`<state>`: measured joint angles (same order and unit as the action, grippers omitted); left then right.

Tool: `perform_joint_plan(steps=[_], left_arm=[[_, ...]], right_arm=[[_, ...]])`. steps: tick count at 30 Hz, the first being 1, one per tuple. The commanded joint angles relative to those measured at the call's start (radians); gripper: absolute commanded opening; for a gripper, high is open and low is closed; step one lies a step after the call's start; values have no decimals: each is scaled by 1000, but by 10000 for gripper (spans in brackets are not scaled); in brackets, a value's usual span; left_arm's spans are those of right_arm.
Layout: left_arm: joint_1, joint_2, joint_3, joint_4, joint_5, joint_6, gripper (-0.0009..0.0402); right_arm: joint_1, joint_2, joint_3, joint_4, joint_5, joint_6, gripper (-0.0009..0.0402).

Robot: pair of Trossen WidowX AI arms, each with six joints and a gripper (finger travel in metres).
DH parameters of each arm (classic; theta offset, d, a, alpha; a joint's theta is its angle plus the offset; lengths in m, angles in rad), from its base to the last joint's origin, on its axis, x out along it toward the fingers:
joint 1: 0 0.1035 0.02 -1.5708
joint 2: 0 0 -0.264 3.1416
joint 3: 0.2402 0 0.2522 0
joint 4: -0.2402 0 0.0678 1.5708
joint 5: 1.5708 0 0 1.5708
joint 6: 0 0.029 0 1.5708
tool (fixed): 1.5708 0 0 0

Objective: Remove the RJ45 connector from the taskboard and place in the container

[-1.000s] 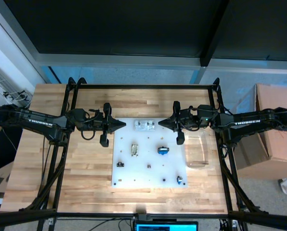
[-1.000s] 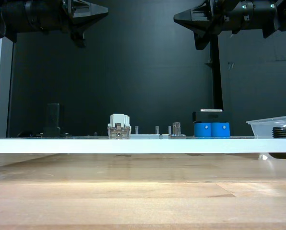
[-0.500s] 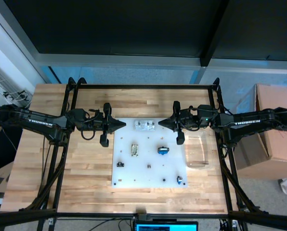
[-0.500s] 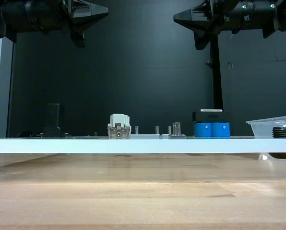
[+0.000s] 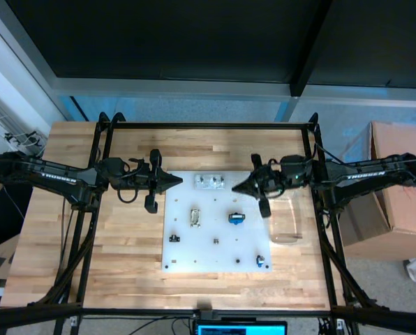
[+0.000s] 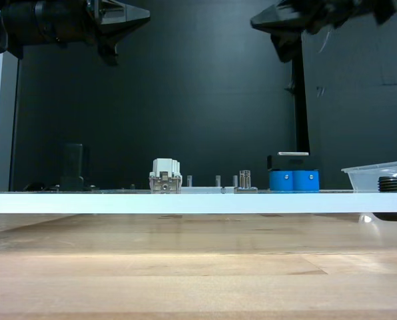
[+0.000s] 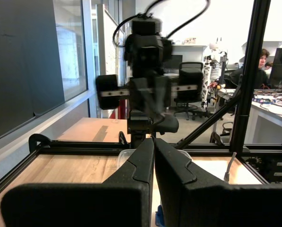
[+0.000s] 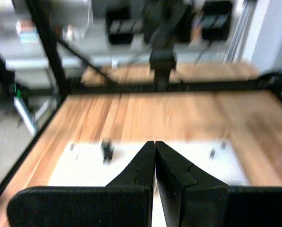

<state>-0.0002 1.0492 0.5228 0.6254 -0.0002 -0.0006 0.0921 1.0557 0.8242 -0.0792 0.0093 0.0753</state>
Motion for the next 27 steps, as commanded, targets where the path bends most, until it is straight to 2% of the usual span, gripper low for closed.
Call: perform_joint_plan(steps=[1, 4, 10, 15, 20, 27], left_arm=[[0, 0, 0, 0, 0, 0, 0], [0, 0, 0, 0, 0, 0, 0], [0, 0, 0, 0, 0, 0, 0], [0, 0, 0, 0, 0, 0, 0], [0, 0, 0, 0, 0, 0, 0], [0, 0, 0, 0, 0, 0, 0]], right_arm=[[87, 1, 82, -217, 89, 80, 0], [154, 1, 150, -385, 114, 183, 0], [343, 1, 237, -581, 237, 349, 0], [492, 17, 283, -698, 288, 498, 0], [619, 87, 317, -773, 314, 587, 0], [683, 239, 402, -850, 297, 653, 0]])
